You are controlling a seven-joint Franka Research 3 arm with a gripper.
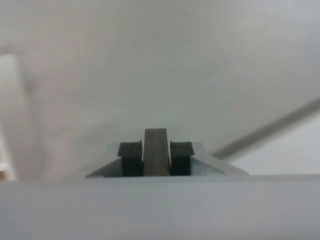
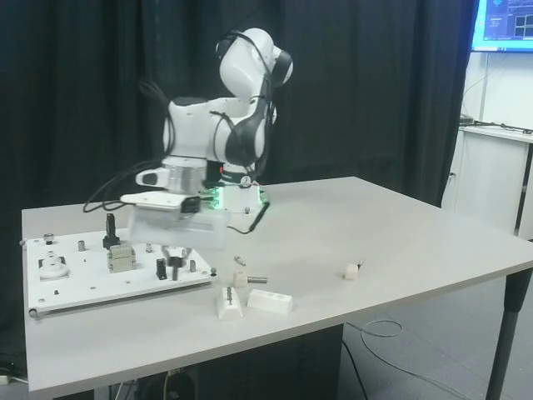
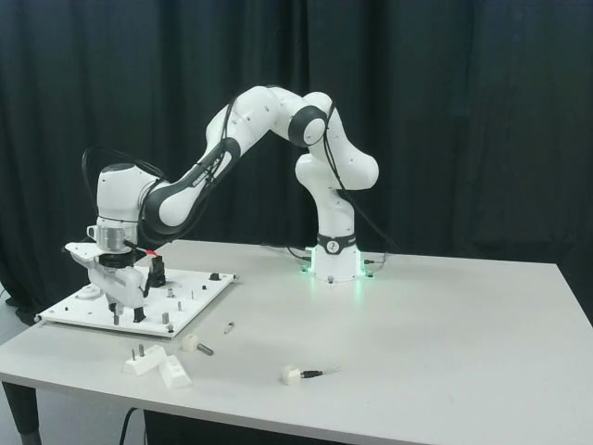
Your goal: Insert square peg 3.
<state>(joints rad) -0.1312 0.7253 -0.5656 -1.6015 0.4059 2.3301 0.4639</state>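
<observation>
The gripper is clamped on the peg, low over the white board. If the peg comes down crooked, it could jam at its hole or slip. Little posts stand close by and could be bumped. Small white blocks lie on the table, out of the way.

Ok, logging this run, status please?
Tool shut on square peg. Tool low over white board, peg not yet seated. Loose parts on grey table, none in the way.
</observation>
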